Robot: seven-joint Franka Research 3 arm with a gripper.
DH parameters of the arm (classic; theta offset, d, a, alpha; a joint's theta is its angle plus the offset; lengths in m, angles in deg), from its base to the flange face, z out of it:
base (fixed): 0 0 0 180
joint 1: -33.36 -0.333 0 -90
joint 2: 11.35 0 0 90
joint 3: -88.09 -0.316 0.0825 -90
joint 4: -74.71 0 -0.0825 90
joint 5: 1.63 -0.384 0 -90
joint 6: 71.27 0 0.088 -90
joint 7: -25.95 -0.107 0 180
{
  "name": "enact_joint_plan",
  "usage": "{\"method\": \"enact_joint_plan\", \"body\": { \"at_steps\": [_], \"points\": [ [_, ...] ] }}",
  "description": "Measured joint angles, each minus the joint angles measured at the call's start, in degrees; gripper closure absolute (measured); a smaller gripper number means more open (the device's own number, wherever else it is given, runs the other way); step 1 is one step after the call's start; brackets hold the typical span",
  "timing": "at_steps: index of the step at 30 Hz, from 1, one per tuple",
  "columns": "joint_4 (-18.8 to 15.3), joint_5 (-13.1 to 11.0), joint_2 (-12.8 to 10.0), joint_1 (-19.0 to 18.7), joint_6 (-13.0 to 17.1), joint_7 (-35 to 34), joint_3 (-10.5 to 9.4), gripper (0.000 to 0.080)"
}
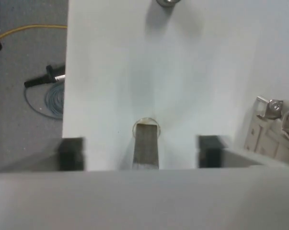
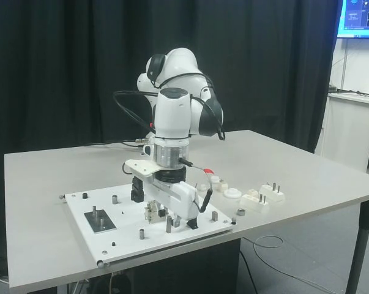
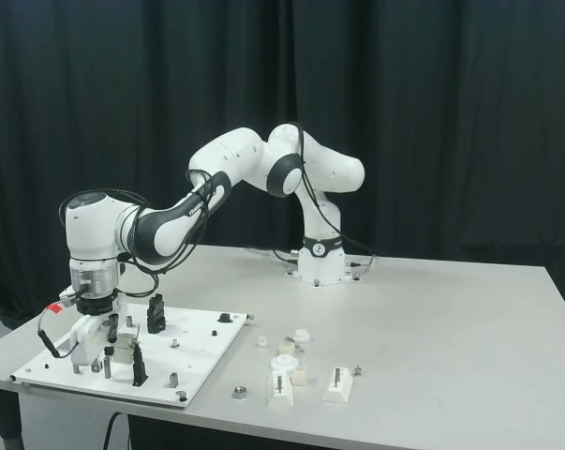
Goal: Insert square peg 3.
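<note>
In the wrist view a grey square peg (image 1: 146, 146) stands upright on the white board (image 1: 182, 72), its foot in a round hole. My gripper (image 1: 141, 152) is open. Its two black fingertips (image 1: 71, 153) flank the peg on either side with wide gaps, touching nothing. In the first room view the gripper (image 2: 179, 224) hangs low over the board's front edge (image 2: 166, 245), with the peg (image 2: 176, 222) under the white hand. The second room view shows the gripper (image 3: 106, 364) at the board's left end.
A metal bracket (image 1: 273, 108) sits on the board close beside the gripper. Other short pegs (image 2: 141, 233), a black block (image 2: 136, 188) and a grey plate (image 2: 99, 220) stand on the board. White fixtures (image 2: 264, 199) and a nut (image 2: 240, 212) lie on the table. Cables (image 1: 48, 96) lie on the floor below.
</note>
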Motion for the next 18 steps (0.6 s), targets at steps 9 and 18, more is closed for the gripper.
{"method": "enact_joint_plan", "body": {
  "at_steps": [9,18],
  "points": [
    [0.2,0.0,0.0,0.0,0.2,-0.5,0.11,0.0057],
    [1.6,0.1,0.0,-0.1,-0.1,-0.4,0.19,0.0014]
  ]
}}
